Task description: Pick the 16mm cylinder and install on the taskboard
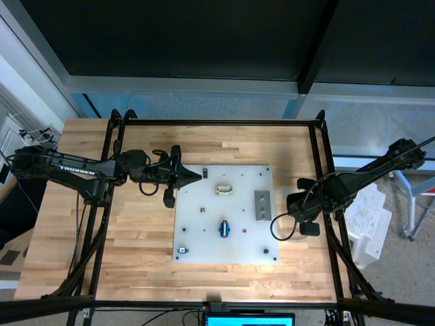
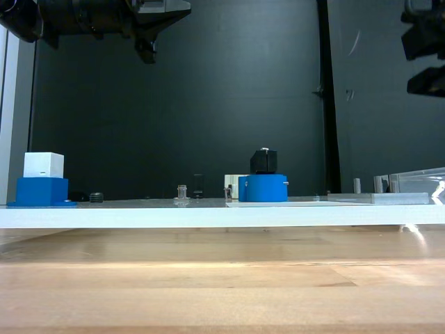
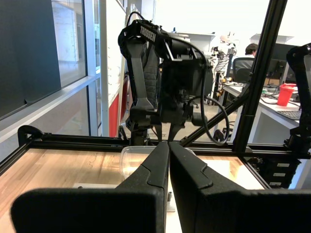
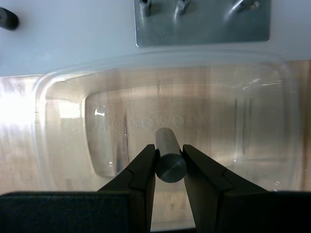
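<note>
The right gripper [image 4: 168, 149] hangs over the clear tray [image 4: 43, 102], just beside the taskboard [image 4: 73, 34]. Its jaws are closed most of the way onto the 16mm cylinder [image 4: 171, 167], pinching its curved sides. The left gripper [image 3: 168, 145] is parked above the board's left edge, jaws pressed together and holding nothing.

The cylinder's long axis runs roughly along the fingers. One flat end faces the wrist camera and the other points down toward the tray floor, so it stands near upright (whether it has cleared the floor cannot be told).

The hold is probably the weak point. Narrow fingers on a round, smooth flank could let the peg pivot or slide during travel. Any tilt it picks up would likely make it jam at the hole's edge instead of dropping in. A low carry could also clip the tray wall or the grey metal block [image 4: 201, 22].
</note>
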{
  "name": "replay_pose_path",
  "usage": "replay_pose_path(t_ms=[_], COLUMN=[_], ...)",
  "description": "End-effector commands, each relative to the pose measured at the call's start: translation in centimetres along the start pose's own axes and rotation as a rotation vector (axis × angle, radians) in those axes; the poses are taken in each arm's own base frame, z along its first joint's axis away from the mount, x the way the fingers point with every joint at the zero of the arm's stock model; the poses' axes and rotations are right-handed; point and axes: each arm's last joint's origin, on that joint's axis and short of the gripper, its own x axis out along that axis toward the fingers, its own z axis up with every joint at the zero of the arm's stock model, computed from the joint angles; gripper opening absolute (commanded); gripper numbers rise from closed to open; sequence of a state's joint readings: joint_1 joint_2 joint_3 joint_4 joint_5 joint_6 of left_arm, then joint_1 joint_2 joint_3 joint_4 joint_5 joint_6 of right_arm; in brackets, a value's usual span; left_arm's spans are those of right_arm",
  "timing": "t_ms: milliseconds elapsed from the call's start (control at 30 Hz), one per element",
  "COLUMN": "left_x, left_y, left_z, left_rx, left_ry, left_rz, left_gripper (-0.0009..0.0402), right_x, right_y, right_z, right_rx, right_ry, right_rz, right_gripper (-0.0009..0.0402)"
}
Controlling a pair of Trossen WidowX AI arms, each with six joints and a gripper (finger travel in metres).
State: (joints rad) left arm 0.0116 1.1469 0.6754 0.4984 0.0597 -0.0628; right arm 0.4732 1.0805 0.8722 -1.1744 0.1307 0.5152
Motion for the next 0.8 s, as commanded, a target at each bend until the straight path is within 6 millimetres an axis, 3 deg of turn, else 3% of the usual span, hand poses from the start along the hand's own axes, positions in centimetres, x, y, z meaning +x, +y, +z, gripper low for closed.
replay_pose_path(t_ms=[33, 233, 800], left_x=[0.0, 0.0, 0.0], left_y=[0.0, 0.0, 0.0], left_z=[0.0, 0.0, 0.0], left_rx=[0.000, 0.000, 0.000], left_ry=[0.000, 0.000, 0.000], left_rz=[0.000, 0.000, 0.000], left_gripper=[0.0000, 0.0000, 0.0000], right_x=[-1.0, -1.6, -0.4], right_y=[0.0, 0.3, 1.8], right_z=[0.3, 1.1, 5.5], right_rx=[0.002, 0.006, 0.050], right_ry=[-0.009, -0.023, -0.001], right_rz=[0.004, 0.012, -0.011], right_gripper=[0.0018, 0.0018, 0.0018])
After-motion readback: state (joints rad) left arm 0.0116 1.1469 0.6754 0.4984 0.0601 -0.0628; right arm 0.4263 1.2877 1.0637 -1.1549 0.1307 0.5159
